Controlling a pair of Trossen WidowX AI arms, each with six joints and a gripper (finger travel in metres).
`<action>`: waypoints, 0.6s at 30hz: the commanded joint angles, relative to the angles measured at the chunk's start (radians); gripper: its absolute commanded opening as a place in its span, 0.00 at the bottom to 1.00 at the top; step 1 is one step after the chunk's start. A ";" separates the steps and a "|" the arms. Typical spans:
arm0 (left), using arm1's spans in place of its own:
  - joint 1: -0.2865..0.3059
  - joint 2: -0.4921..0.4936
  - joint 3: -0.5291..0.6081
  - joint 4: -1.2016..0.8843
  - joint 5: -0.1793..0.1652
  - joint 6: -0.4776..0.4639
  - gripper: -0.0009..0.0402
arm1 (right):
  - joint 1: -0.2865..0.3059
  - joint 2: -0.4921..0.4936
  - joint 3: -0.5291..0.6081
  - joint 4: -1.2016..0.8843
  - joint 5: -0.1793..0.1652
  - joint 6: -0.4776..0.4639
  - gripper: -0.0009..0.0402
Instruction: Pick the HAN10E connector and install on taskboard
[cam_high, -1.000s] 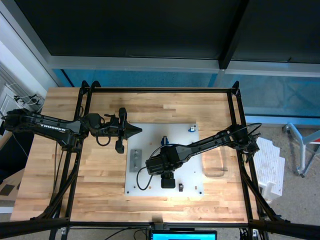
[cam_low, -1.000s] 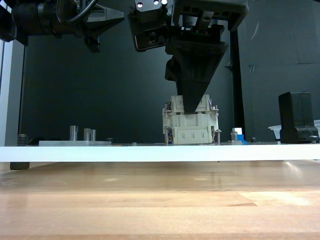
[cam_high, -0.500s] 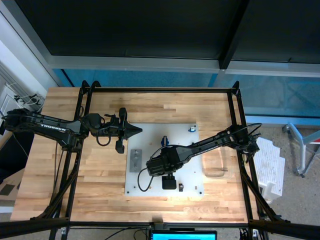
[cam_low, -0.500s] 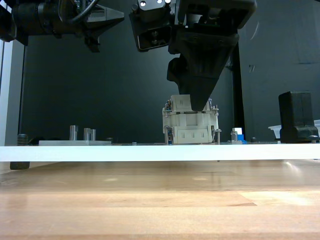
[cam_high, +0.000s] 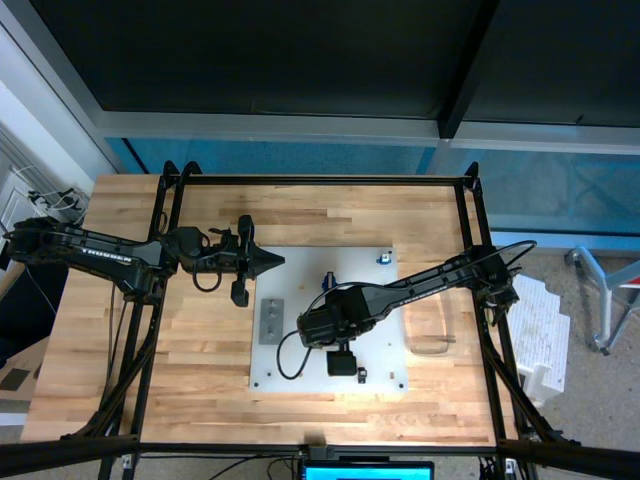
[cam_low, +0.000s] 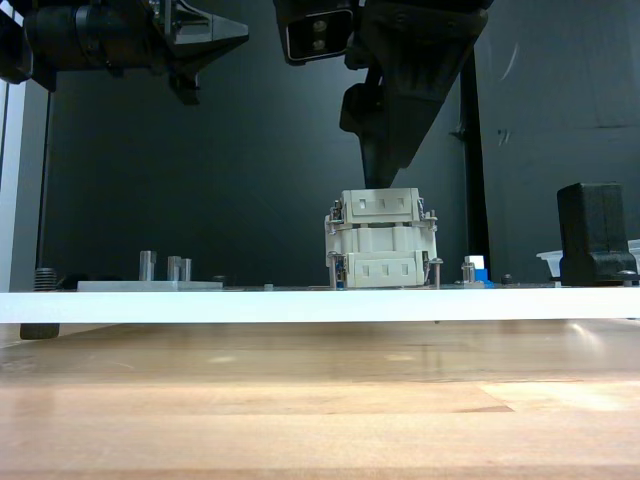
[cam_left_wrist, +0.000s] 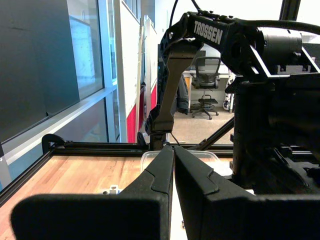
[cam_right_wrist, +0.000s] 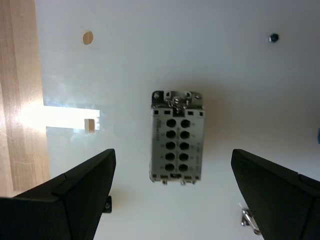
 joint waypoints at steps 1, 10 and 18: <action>0.000 0.000 0.000 0.000 0.000 0.000 0.02 | 0.000 -0.002 0.002 -0.002 0.000 0.000 0.81; 0.000 0.000 0.000 0.000 0.000 0.000 0.02 | -0.010 -0.027 0.000 -0.012 -0.001 -0.005 0.81; 0.000 0.000 0.000 0.000 0.000 0.000 0.02 | -0.060 -0.146 -0.038 -0.030 0.000 -0.116 0.79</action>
